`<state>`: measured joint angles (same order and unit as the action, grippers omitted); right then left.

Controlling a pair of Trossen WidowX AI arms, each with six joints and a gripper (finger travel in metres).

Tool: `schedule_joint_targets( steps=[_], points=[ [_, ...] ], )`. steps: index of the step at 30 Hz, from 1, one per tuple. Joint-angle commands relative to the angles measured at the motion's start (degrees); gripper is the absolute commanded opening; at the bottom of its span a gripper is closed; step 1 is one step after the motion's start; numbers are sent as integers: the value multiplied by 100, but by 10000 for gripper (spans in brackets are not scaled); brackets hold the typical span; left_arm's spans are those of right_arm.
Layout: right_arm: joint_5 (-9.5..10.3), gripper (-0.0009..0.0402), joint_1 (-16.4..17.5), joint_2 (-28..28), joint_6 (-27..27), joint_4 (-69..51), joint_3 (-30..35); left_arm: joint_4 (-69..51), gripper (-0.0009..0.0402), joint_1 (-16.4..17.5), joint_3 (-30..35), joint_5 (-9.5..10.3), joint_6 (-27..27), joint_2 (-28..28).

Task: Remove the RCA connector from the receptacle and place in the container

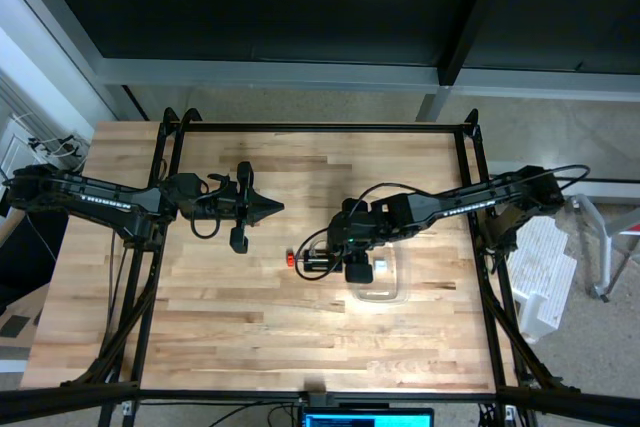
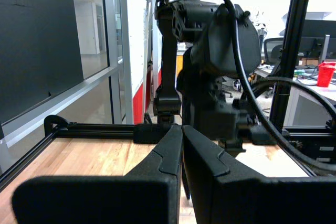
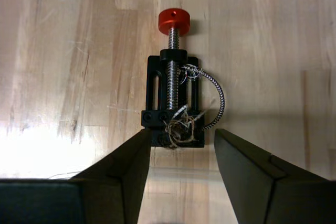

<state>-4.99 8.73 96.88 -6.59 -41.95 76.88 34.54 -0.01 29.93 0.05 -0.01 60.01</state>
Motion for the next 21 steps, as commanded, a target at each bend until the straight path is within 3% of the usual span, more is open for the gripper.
schedule_joint_targets(
  steps=[1,13,21],
  points=[
    [-7,186,15,129,-50,17,4,0,0,0,2,-2,0,0],
    [-17,193,55,568,-55,240,-22,0,0,2,2,-2,0,0],
    [-20,193,66,575,-70,540,-236,0,0,0,2,-2,0,0]
  ],
)
